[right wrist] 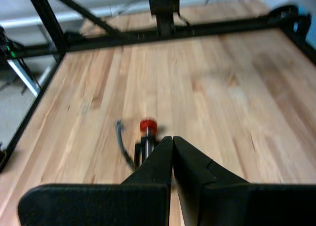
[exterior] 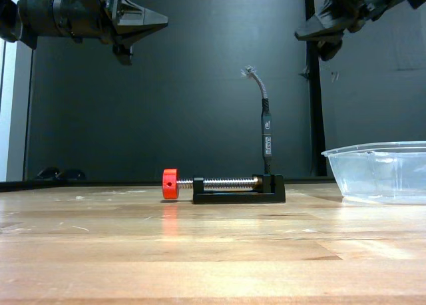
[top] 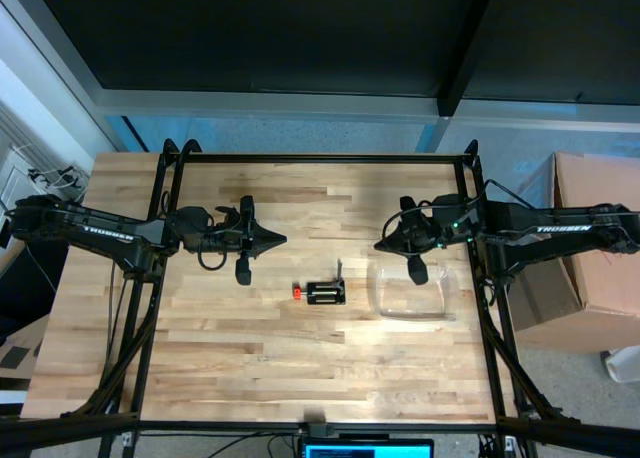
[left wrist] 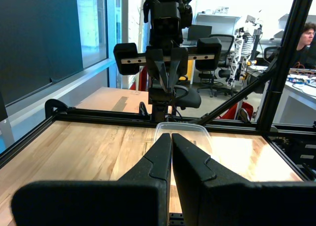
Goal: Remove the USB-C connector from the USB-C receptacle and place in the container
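The USB-C connector (exterior: 267,133) stands upright, seated in the USB-C receptacle (exterior: 269,176) at the end of the small black vise (exterior: 233,197) away from its red knob (exterior: 170,184). The clear container (exterior: 383,172) sits on the table (exterior: 200,252) beside that same end of the vise. The left pincer (top: 281,240) hangs high above the vise on the knob's side, and the right pincer (top: 381,246) high on the container's side, each with fingers pressed together on nothing.
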Robot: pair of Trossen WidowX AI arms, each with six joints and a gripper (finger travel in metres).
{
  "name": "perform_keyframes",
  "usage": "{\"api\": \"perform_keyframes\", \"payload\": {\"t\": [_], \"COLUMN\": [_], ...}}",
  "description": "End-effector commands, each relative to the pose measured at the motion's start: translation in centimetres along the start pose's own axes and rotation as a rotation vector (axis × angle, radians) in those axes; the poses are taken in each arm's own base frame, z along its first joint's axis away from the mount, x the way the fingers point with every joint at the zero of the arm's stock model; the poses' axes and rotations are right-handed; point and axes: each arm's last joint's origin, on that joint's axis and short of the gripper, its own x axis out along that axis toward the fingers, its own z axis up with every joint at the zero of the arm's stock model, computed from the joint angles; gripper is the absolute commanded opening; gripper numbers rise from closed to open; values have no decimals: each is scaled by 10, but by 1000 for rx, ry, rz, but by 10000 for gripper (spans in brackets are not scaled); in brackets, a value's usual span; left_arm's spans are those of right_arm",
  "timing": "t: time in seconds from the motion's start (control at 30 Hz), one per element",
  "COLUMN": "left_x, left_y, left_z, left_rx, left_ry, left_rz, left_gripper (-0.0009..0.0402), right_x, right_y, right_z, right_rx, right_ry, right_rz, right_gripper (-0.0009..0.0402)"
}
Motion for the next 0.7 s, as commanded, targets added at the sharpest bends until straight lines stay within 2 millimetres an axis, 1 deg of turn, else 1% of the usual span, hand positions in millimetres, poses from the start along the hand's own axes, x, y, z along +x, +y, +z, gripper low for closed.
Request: {"api": "perform_keyframes", "payload": {"t": [0.03, 0.33, 0.47, 0.7], "left_x": [0, 0, 0, 0], "left_y": [0, 0, 0, 0], "left_z": [0, 0, 0, 0], "left_rx": [0, 0, 0, 0], "left_ry": [0, 0, 0, 0], "left_rz": [0, 0, 0, 0], "left_gripper": [0, 0, 0, 0], "right_x": [-4, -2, 8, 27], "right_y": [6, 20, 24, 32], "right_z": [-1, -5, -3, 8], "right_rx": [-4, 32, 24, 7], "right_ry": [53, 101, 138, 305], "right_rz": [-29, 5, 15, -3], "right_gripper": [0, 0, 0, 0]}}
